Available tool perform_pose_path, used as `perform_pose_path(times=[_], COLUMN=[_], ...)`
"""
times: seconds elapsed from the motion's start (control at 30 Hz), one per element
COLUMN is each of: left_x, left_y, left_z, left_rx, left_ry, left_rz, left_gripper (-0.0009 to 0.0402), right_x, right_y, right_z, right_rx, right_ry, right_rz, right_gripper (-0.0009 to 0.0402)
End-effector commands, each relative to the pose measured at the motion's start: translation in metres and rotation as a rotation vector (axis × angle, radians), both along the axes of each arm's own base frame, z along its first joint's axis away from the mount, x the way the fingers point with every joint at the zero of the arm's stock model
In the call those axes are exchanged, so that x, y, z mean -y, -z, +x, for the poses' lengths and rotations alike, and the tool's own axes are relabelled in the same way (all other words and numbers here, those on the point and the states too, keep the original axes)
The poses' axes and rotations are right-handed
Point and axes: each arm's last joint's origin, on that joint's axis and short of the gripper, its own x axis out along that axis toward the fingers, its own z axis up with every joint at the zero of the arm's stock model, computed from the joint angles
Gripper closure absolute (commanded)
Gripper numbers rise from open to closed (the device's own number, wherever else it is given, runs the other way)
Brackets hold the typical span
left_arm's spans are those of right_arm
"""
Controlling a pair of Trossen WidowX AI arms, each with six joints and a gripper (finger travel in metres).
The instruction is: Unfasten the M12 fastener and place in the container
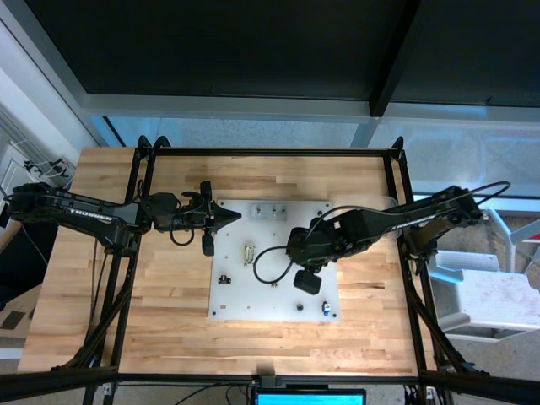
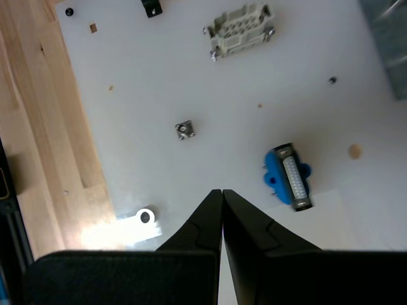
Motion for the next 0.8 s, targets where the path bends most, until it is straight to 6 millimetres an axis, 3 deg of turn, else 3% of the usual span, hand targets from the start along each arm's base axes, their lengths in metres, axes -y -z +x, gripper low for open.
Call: perform_pose_path(times=[0.03,0.43,0.8], left_x=[0.000,0.000,0.000], left_y=[0.000,0.000,0.000], left_z=[0.000,0.000,0.000], left_rx=[0.000,0.000,0.000], left_ry=[0.000,0.000,0.000], left_rz=[0.000,0.000,0.000], left_gripper=[0.0393,0.0393,0.0393], right_x=[-0.005,-0.029,-0.046], right_y=[0.004,0.019,0.035], right_z=[0.007,0.017,0.023], right_rx=[-0.034,-0.217,-0.266], right_ry=[0.047,0.163,0.240], right_rz=[0.021,0.037,0.070], right_gripper=[0.0393,0.0393,0.0393])
